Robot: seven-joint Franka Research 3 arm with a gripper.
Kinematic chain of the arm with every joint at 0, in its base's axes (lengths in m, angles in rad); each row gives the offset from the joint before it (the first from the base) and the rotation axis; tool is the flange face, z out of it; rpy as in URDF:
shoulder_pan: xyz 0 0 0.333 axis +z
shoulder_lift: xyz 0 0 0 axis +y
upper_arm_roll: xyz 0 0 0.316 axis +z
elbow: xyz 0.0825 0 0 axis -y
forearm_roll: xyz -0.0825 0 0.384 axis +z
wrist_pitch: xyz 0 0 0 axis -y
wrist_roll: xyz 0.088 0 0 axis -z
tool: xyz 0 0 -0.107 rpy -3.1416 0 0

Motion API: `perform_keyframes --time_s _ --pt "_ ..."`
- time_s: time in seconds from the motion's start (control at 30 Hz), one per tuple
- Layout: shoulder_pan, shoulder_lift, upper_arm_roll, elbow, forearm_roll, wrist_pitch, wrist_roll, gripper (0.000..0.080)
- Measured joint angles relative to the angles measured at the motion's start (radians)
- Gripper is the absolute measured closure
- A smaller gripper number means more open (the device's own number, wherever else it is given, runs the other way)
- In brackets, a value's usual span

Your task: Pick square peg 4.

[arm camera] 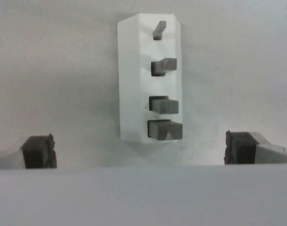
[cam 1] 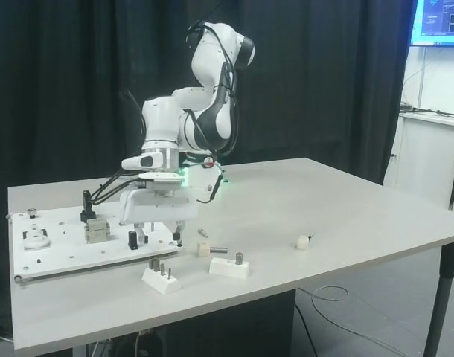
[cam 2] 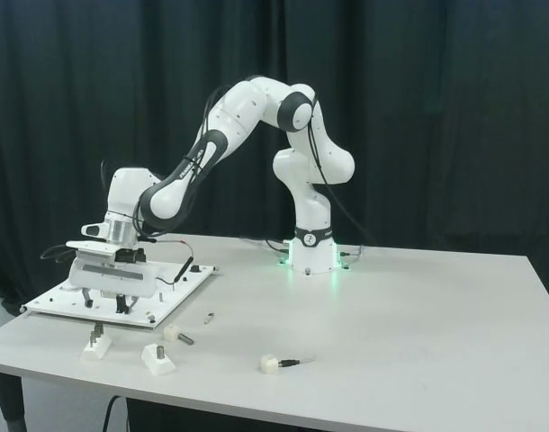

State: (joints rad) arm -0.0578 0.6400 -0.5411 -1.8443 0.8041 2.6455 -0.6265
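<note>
Wrist view: blocky black fingers [arm camera: 39,151] spread apart above white holder [arm camera: 134,94] of square pegs [arm camera: 164,129].

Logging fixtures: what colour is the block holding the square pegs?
White; the holder block shows best in the wrist view, with grey pegs standing in it.
</note>
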Motion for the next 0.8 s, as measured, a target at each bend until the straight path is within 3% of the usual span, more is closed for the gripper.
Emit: perform_keyframes --time_s 0.8 --pt "-0.004 0.103 0.0 0.052 0.151 0.002 -0.095 0.0003"
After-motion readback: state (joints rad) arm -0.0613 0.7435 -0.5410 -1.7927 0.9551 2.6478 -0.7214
